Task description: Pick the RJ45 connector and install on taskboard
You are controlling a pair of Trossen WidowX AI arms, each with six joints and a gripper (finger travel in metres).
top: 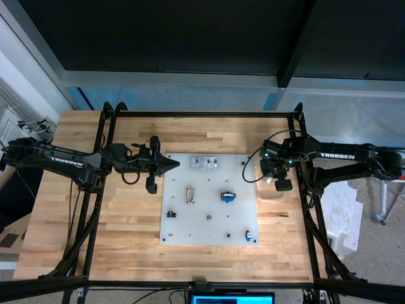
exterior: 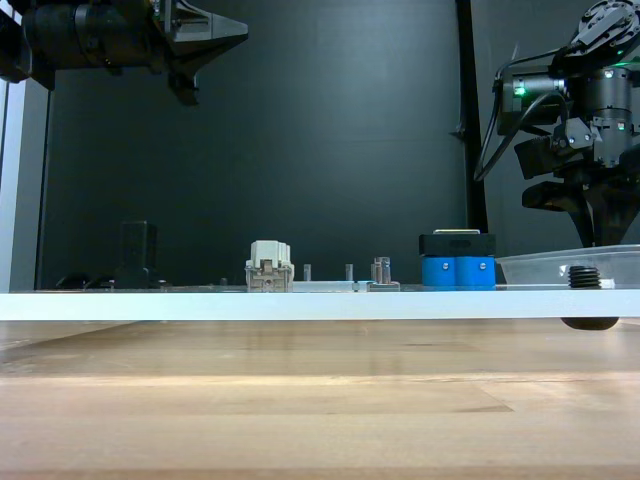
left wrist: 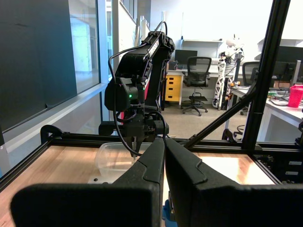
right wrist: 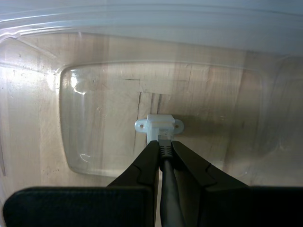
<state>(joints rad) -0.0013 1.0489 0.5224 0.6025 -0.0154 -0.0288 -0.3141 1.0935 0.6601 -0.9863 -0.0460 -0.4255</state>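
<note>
The right gripper (right wrist: 163, 145) had its fingers clamped on the black boot (right wrist: 165, 163) behind the RJ45 connector (right wrist: 158, 126), inside the clear plastic tray (right wrist: 142, 19) beside the taskboard (top: 190, 234), presumably gripped there for lifting. The left gripper (top: 172, 164), fingers together, hung high at the board's left edge, out of the way

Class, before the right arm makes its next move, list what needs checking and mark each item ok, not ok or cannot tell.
1. Right gripper over the tray, fingers shut on the connector: ok.
2. Connector lifted off the tray floor: cannot tell.
3. Left gripper shut, high over the taskboard left edge, out of the way: ok.
4. Connector's socket on the taskboard found: cannot tell.
</note>
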